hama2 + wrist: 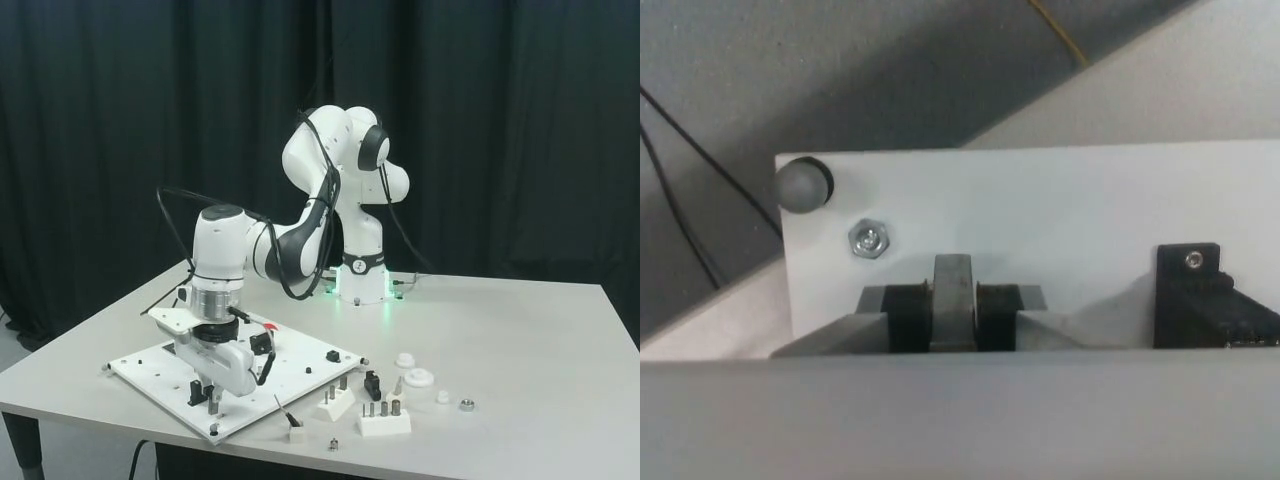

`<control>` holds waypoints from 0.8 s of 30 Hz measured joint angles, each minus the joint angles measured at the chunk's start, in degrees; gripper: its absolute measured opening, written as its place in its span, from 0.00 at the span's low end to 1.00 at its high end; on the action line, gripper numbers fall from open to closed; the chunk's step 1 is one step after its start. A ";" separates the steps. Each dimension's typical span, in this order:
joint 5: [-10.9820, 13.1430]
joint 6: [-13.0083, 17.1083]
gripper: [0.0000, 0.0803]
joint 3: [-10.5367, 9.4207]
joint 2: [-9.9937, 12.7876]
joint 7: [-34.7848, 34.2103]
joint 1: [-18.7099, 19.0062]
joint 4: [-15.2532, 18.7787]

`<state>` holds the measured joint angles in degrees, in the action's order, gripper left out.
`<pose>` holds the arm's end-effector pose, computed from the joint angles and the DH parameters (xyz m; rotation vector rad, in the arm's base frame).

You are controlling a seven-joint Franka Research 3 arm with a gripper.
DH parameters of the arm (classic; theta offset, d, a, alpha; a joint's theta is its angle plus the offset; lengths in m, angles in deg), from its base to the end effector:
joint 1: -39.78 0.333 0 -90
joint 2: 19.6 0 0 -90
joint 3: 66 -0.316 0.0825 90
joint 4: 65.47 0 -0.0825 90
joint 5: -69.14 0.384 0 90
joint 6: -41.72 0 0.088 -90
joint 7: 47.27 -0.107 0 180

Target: Insert square peg 4.

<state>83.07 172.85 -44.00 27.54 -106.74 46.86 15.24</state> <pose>0.7294 -0.1257 0.2455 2.4537 -1.9028 0.2187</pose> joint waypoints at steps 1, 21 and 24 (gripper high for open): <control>0.00 -0.03 0.12 -0.01 0.00 -0.09 -0.01 0.00; 0.03 -0.98 0.12 -1.56 0.00 -0.20 -1.17 0.22; 0.03 -1.02 0.12 -1.58 0.01 0.37 -1.22 0.28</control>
<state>83.09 171.82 -45.58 27.55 -106.37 45.65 15.53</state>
